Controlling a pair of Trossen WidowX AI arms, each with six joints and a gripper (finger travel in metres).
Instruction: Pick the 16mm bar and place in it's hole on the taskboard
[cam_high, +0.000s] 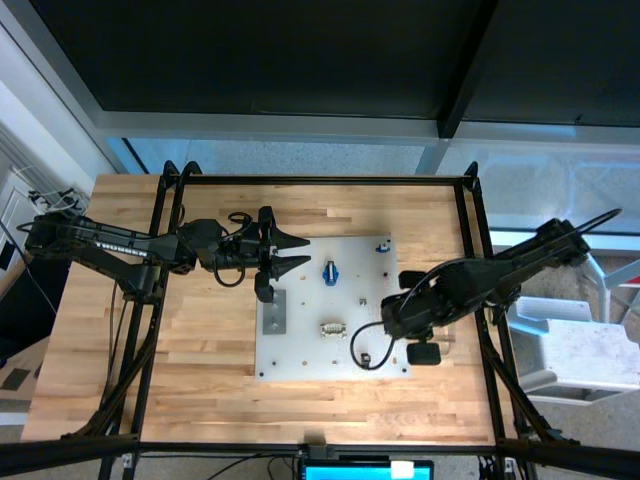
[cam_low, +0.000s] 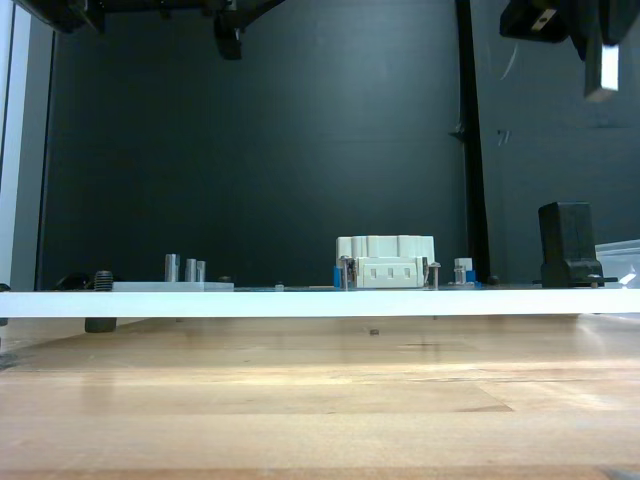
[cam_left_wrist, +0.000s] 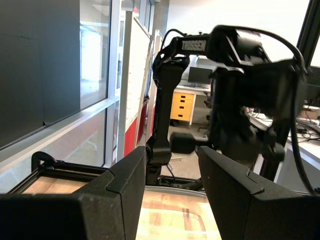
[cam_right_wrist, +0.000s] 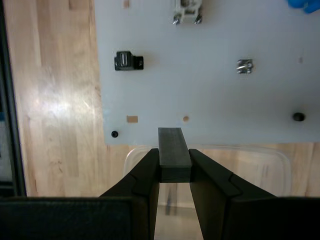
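High view: I'm seeing the left gripper hanging spread wide and empty over the taskboard's far-left corner, and the right gripper just off its right edge; low view: the 16mm bar is hanging upright, well above the board; right wrist: the fingers are pinching the bar, long axis pointing down at the table; I'm worrying it's going to tilt in that narrow grip and jam at the hole

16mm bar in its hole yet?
No: bar held in right gripper by the board's right edge; left gripper open over its far-left corner.
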